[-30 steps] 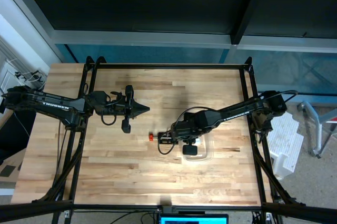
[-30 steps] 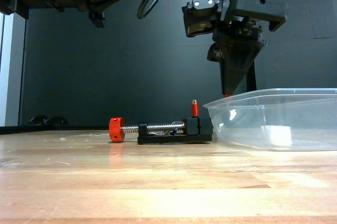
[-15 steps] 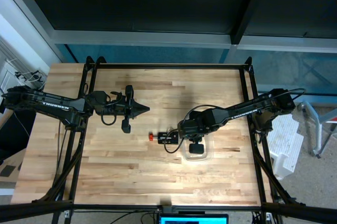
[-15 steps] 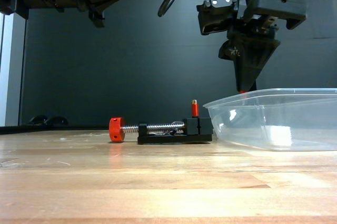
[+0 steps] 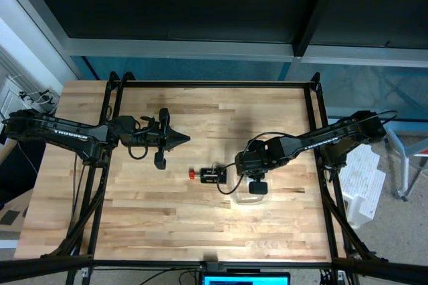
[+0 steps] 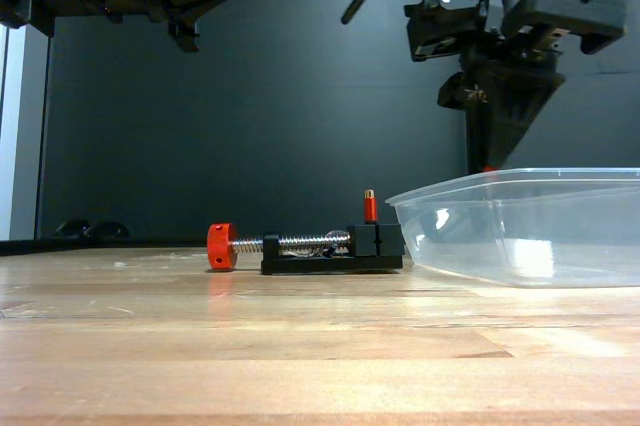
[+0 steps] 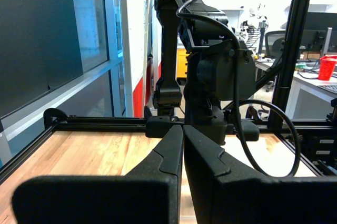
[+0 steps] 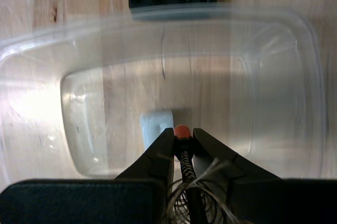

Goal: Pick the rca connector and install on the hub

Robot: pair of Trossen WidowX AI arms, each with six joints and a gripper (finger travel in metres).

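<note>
A clear plastic tray (image 6: pixel 520 236) sits just beside the hub (image 6: pixel 330 251). Its wall stands between the hub's upright red post and the right gripper (image 6: pixel 487 161). That gripper hangs tip-down over the tray, clamped on the rca connector (image 8: pixel 181 131), a thin red-tipped piece with a coil of wire behind it. A pale bluish-grey patch shows on the tray floor under the tip; I cannot tell what it is. The left gripper (image 7: pixel 183 126) is parked high over the table's left half, fingers pressed together on nothing. The table (image 5: pixel 134 211) is pale butcher-block wood inside a black rail frame (image 5: pixel 214 84), with a dark wall behind it. A second ago the right gripper hung closer to the hub's post; it has since moved right, over the tray. The hub, tray and left arm have not moved.
</note>
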